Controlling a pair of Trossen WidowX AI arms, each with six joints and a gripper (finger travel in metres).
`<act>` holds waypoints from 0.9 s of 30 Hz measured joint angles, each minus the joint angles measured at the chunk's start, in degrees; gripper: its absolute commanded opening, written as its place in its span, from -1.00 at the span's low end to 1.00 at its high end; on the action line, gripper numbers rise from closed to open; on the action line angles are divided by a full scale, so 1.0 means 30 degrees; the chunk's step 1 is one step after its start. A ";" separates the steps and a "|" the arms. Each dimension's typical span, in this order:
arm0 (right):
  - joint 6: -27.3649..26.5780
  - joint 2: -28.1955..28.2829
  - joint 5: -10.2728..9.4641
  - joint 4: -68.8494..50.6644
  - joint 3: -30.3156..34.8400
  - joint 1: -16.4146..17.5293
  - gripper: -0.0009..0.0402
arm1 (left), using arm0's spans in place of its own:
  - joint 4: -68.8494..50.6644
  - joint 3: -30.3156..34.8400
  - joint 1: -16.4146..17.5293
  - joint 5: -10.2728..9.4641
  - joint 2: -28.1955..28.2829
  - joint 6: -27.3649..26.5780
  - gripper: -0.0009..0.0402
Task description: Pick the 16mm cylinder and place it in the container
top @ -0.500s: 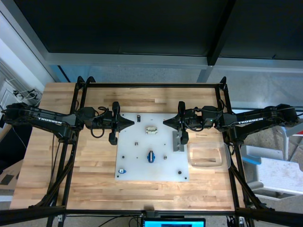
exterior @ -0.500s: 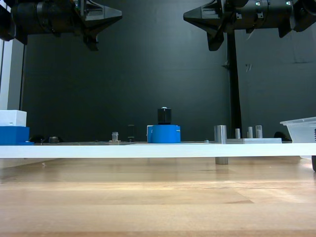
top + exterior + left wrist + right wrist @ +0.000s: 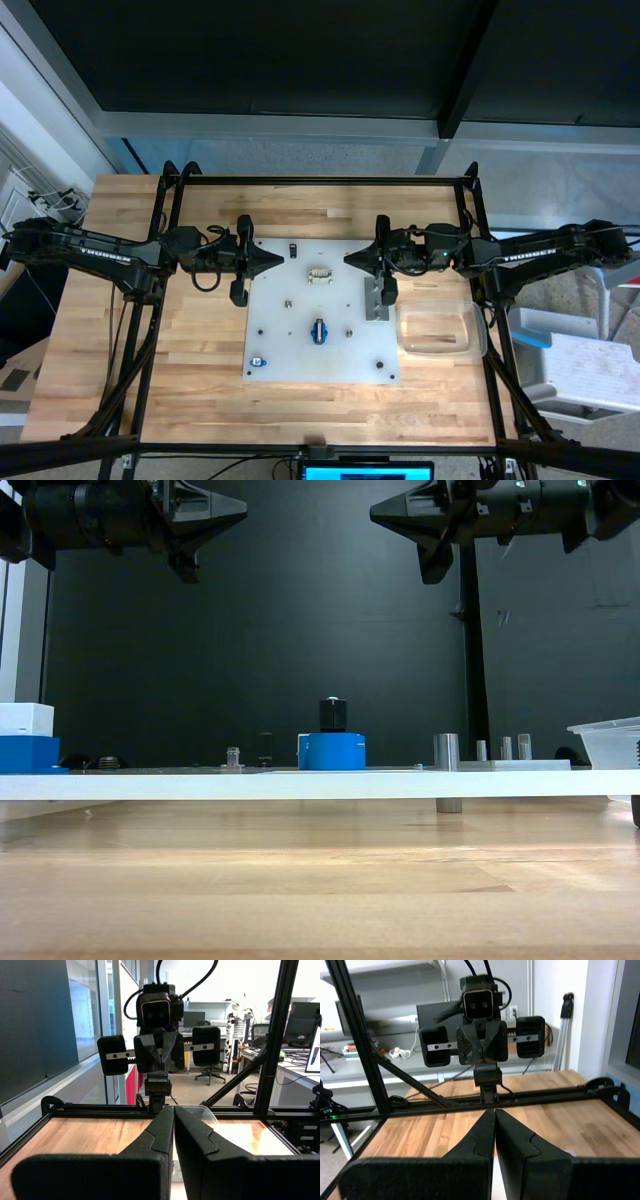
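While your left pincer (image 3: pixel 280 259) and right pincer (image 3: pixel 348 259) hang closed above, the 16mm cylinder (image 3: pixel 350 331) stands on the board (image 3: pixel 280 340).
You see it just right of the blue plug (image 3: pixel 319 331); container (image 3: pixel 442 354) further right, on the worktop (image 3: pixel 180 380).

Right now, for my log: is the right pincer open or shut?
Shut: right pincer, high over the right part of the board, shows no finger gap. Left pincer, also shut, over its left part.

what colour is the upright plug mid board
Plug blue, black top; best in low view. Left gripper, right gripper hang shut above board.
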 measured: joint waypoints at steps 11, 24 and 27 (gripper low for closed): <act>0.0408 0.0313 0.0124 -1.0397 0.5472 0.0044 -0.96 | 0.0000 0.0007 0.0000 -0.0007 0.0007 0.0000 -0.96; 0.0379 0.2557 0.0175 -1.8498 0.9806 0.0714 -0.96 | 0.0000 0.0000 0.0000 -0.0007 0.0007 0.0000 -0.96; 0.0379 0.3038 0.0182 -1.9700 1.0455 0.0969 -0.96 | 0.0007 0.0000 0.0000 -0.0007 0.0000 0.0000 -0.96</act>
